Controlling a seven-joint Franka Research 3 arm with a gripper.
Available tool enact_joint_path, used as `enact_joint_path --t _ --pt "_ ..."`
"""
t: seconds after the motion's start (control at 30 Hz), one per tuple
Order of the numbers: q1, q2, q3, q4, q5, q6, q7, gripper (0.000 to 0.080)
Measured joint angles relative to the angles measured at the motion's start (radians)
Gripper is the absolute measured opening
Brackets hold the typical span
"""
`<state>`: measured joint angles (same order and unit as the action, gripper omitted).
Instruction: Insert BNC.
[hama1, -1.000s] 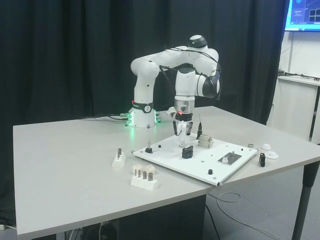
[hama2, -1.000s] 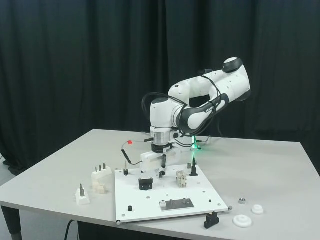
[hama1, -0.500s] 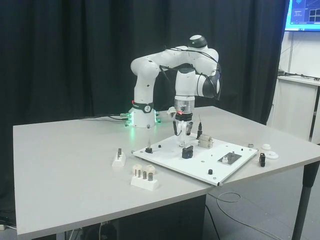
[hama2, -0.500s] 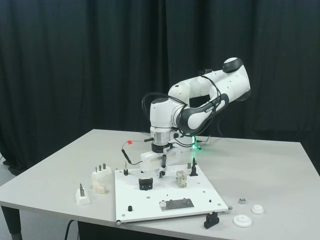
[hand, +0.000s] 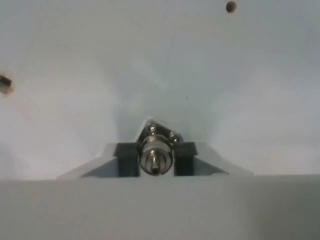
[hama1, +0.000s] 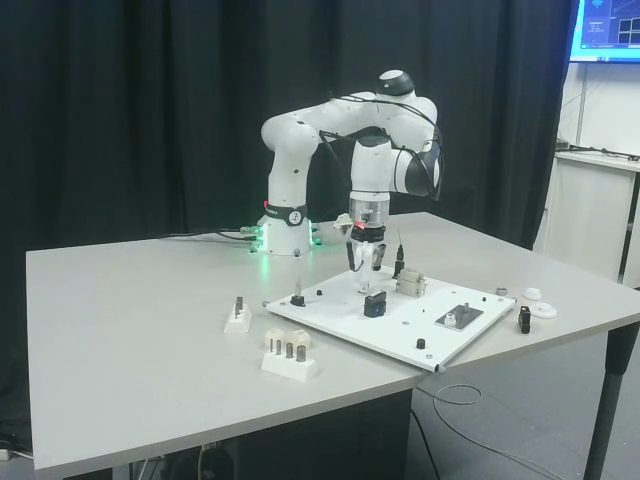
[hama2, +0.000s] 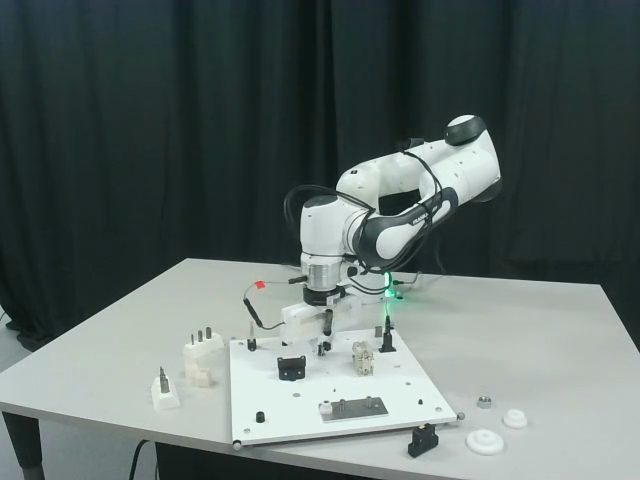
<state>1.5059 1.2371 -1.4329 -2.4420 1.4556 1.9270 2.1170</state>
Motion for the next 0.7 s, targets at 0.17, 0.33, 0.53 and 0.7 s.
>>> enact_joint_path --t 0.17,0.33,0.53,0.7 --pt "0.0 0.0 -0.006 0.0 -0.007 0.0 -0.007 0.0124" --pt "-0.001 0.0 -0.025 0.0 -0.022 -0.001 -0.009 0.064" --pt "-0.001 0.0 -0.056 0.0 -0.041 -0.012 -0.009 0.0771" --pt "-0.001 0.0 -0.078 0.0 -0.054 -0.029 -0.009 0.0794"
